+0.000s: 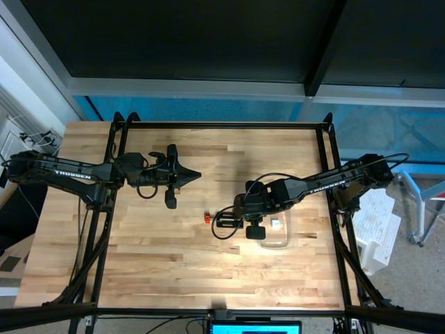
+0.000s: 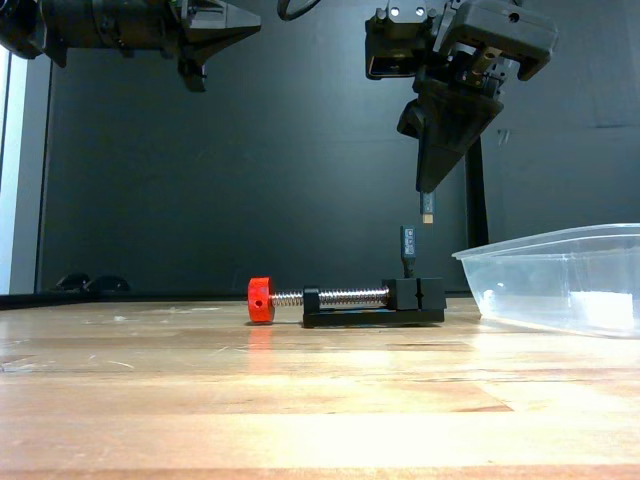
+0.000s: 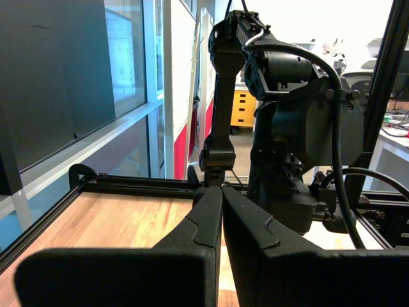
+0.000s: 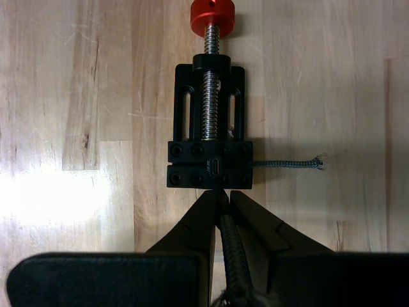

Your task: Pick the usb-c connector and install on the hub

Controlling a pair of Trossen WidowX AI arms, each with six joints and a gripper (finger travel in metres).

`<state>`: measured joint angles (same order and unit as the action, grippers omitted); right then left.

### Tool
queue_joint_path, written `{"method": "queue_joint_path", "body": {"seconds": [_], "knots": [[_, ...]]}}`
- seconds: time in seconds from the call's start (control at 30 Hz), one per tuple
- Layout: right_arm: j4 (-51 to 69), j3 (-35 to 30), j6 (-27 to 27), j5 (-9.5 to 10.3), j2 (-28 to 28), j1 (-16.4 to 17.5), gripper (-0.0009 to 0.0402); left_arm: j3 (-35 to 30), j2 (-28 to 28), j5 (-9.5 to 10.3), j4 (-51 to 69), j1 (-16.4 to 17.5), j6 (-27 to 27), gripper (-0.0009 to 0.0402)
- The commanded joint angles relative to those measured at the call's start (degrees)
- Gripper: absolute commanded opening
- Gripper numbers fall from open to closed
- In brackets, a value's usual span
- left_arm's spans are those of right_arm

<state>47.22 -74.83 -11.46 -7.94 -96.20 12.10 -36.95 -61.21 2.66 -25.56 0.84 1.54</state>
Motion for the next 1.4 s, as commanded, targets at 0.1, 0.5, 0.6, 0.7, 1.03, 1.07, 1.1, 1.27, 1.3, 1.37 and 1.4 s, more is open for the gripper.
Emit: {"method": "queue_joint_path", "body": {"seconds": [0.1, 0.5, 0.6, 0.7, 1.03, 1.07, 1.1, 1.27, 1.3, 1.37, 1.4], "knots": [[-0.55, 0.55, -0.07, 0.00, -0.02, 0.02, 0.0000, -0.02, 0.00, -0.02, 0.00, 0.00, 0.00, 0.0000], [-1.44, 1.51, -0.04, 0.00, -0.02, 0.02, 0.0000, -0.02, 0.00, -0.02, 0.00, 0.02, 0.00, 0.0000], [-1.49, 1.66, -0.04, 0.00, -0.02, 0.02, 0.0000, -0.02, 0.00, -0.02, 0.00, 0.00, 0.00, 0.0000], [-1.53, 1.75, -0.04, 0.00, -0.02, 0.02, 0.0000, -0.02, 0.00, -0.02, 0.02, 0.00, 0.00, 0.0000], [-3.21, 3.30, -0.17, 0.02, -0.02, 0.04, 0.0000, -0.02, 0.00, -0.02, 0.02, 0.00, 0.00, 0.0000], [-3.37, 3.50, -0.17, 0.02, -0.02, 0.04, 0.0000, -0.02, 0.00, 0.00, 0.00, 0.00, 0.00, 0.0000], [-3.52, 3.67, -0.17, 0.02, -0.02, 0.04, 0.0000, -0.02, 0.00, -0.02, 0.00, 0.02, 0.00, 0.0000], [-4.15, 4.15, -0.15, 0.07, -0.02, 0.02, 0.0000, -0.02, 0.00, -0.02, 0.00, 0.00, 0.00, 0.0000], [-4.17, 4.22, -0.15, 0.07, -0.02, 0.04, 0.0000, -0.02, 0.00, -0.02, 0.02, 0.02, 0.00, 0.0000], [-4.20, 4.22, -0.13, 0.07, -0.02, 0.02, 0.0000, -0.02, 0.00, -0.02, 0.00, 0.00, 0.00, 0.0000], [-4.17, 4.22, -0.11, 0.07, -0.02, 0.04, 0.0000, -0.02, 0.00, -0.02, 0.00, 0.00, 0.00, 0.0000]]}}
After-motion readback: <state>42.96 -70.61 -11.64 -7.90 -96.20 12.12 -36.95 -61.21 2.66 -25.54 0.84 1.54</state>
